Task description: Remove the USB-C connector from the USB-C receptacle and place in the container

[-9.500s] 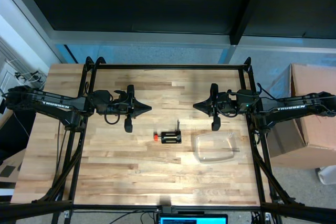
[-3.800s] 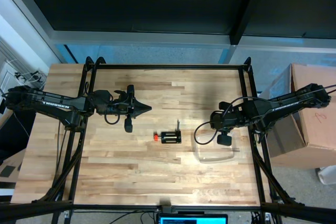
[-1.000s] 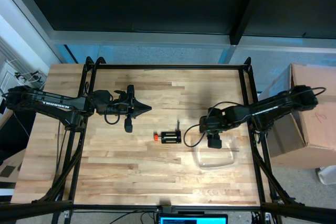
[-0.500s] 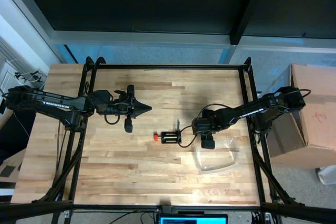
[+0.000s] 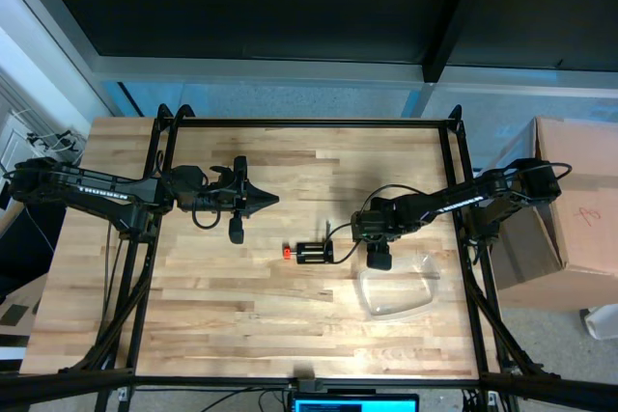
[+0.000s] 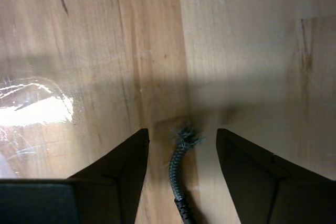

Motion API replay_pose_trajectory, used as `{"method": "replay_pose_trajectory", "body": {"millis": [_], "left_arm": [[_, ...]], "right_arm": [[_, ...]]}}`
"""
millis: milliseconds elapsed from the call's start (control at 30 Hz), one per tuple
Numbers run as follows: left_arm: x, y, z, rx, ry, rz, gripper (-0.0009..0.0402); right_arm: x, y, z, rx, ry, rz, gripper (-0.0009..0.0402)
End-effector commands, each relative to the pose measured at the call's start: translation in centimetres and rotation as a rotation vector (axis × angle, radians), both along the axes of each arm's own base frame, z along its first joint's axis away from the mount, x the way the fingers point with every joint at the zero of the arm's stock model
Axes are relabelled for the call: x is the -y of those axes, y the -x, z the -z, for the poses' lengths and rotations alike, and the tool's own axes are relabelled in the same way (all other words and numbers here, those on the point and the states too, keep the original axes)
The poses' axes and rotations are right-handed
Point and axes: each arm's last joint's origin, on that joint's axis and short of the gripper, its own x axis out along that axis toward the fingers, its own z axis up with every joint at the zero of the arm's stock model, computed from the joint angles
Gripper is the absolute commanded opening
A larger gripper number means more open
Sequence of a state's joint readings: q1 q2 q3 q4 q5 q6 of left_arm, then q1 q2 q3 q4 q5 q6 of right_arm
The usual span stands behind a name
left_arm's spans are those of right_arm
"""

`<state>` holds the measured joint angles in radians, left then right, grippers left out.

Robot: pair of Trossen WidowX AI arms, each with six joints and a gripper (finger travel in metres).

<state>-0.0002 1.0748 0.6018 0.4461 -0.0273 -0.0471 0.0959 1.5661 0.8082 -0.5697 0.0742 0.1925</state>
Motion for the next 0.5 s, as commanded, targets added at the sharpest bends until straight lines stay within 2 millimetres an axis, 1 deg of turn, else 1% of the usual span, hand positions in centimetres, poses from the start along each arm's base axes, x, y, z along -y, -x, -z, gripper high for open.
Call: {"method": "replay_pose_trajectory", "body": {"millis": [33,300,500], "left_arm": [[0.00,-0.01,0.00,0.000,0.000,0.000,0.0000],[-0.01,-0.01,0.00,0.000,0.000,0.000,0.0000],[-0.01,-0.01,0.00,0.000,0.000,0.000,0.0000]], "right_arm": [[-0.01,0.15,0.16,-0.008,-0.003,-0.001,0.0138],[0.00,0.65,0.73,-0.028,-0.021,0.003,0.0054],[0.00,0.68,0.79,-0.028,-0.020,0.003,-0.0004]]}}
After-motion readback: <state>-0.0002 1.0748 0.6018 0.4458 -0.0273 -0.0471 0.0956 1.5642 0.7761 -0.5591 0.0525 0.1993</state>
